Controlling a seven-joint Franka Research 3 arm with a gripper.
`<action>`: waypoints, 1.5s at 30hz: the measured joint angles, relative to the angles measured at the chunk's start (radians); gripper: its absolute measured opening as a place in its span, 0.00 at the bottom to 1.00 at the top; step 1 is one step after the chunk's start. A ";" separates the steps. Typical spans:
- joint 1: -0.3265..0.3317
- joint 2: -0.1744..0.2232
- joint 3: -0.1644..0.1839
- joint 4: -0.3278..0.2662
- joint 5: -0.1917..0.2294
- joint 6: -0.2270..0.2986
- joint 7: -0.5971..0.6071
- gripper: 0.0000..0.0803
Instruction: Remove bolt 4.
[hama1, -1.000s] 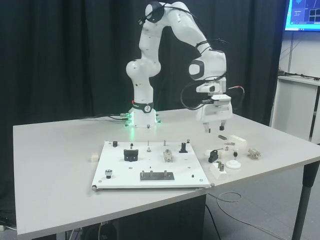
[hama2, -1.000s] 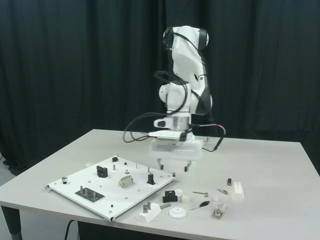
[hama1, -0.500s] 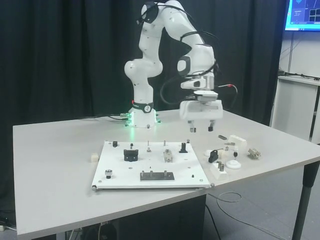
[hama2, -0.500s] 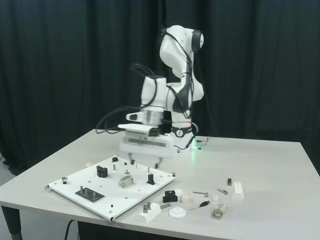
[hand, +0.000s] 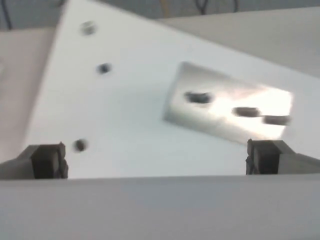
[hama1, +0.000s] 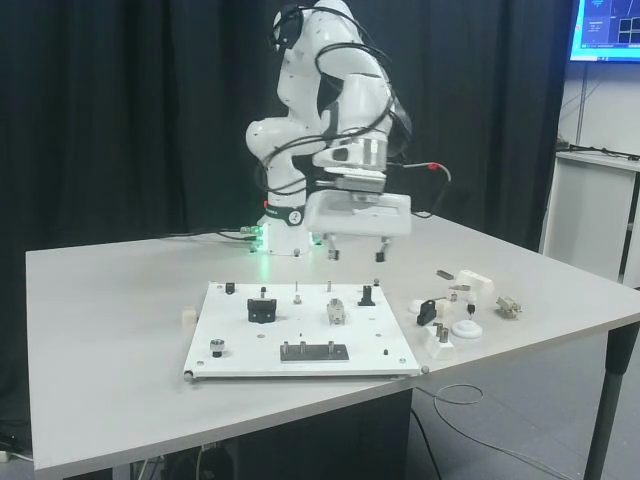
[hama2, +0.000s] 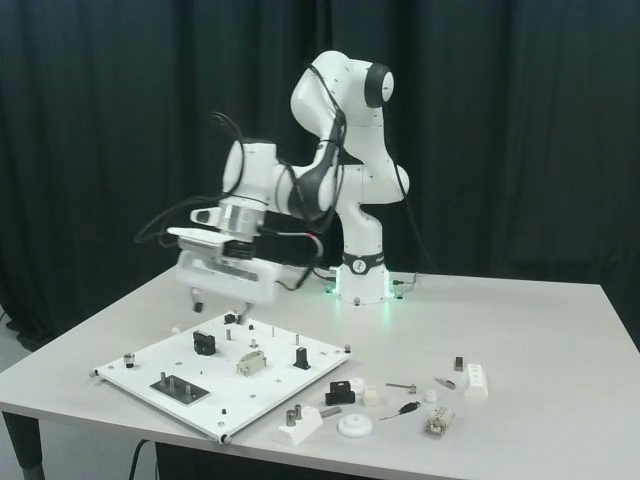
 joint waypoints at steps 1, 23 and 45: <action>-0.012 0.005 0.000 0.009 0.002 -0.001 0.001 1.00; -0.226 0.141 -0.001 0.237 0.110 -0.039 0.105 1.00; -0.364 0.264 -0.004 0.416 0.154 -0.171 0.482 1.00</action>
